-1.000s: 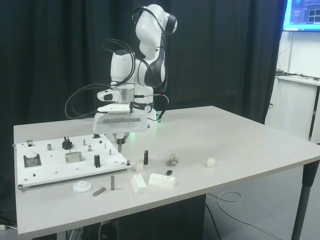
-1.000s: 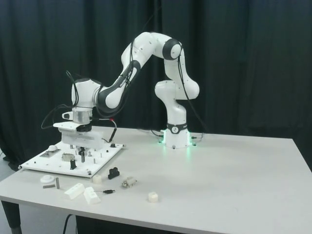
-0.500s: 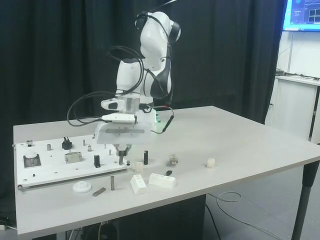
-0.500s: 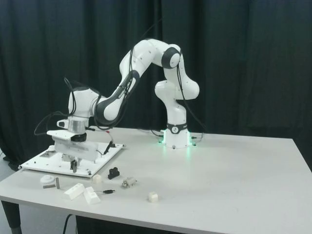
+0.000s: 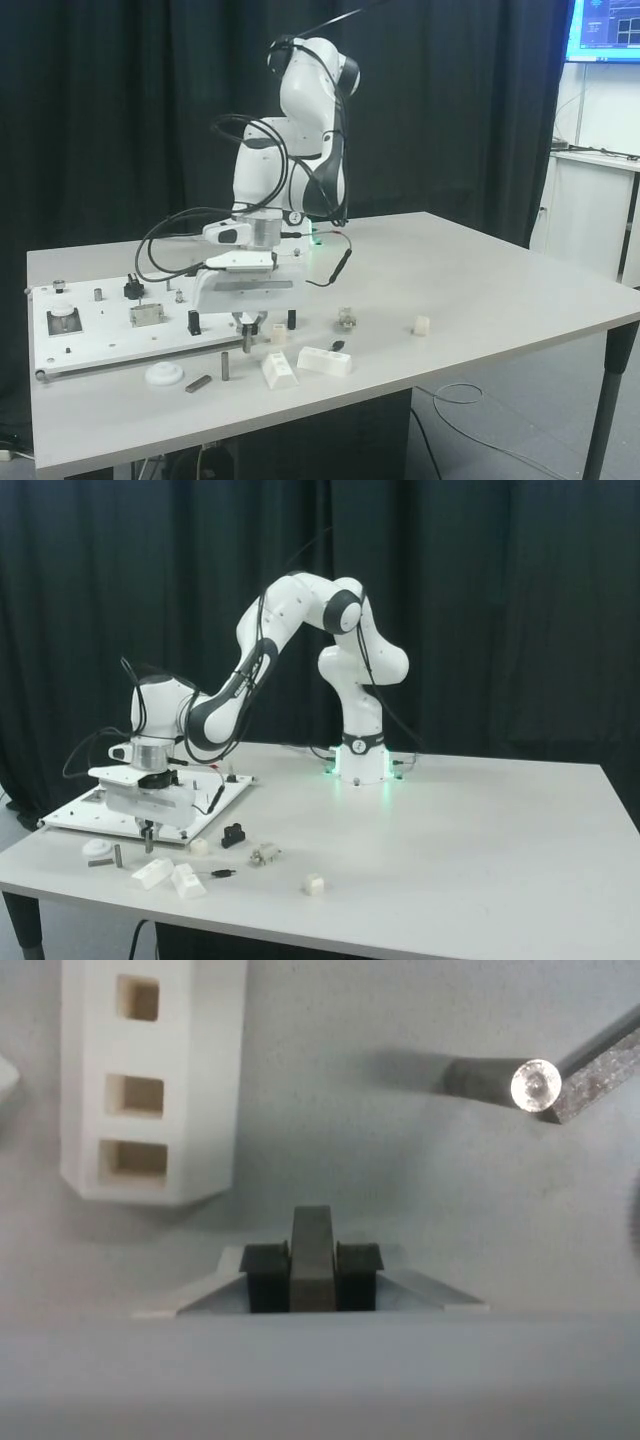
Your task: Place square peg 4.
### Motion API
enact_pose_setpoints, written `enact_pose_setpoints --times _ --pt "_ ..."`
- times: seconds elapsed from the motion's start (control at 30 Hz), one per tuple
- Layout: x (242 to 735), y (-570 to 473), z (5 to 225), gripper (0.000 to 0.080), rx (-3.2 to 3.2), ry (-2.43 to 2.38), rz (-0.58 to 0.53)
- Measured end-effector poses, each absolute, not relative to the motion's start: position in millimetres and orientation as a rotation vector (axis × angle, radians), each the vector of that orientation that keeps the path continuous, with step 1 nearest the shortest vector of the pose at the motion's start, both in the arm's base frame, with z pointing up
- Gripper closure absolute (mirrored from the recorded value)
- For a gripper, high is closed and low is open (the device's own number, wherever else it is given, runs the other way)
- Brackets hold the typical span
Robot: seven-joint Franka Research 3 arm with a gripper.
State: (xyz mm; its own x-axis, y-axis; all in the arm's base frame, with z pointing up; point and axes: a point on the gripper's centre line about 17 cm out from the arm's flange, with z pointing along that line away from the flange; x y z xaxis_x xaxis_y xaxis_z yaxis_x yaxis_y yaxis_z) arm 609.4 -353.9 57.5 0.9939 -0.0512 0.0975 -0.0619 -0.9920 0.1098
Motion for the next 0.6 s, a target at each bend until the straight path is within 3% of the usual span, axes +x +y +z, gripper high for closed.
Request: enact_pose_setpoints --times 0.6 --pt "606.9 -350.4 52.4 0.0706 3.044 -0.058 0.12"
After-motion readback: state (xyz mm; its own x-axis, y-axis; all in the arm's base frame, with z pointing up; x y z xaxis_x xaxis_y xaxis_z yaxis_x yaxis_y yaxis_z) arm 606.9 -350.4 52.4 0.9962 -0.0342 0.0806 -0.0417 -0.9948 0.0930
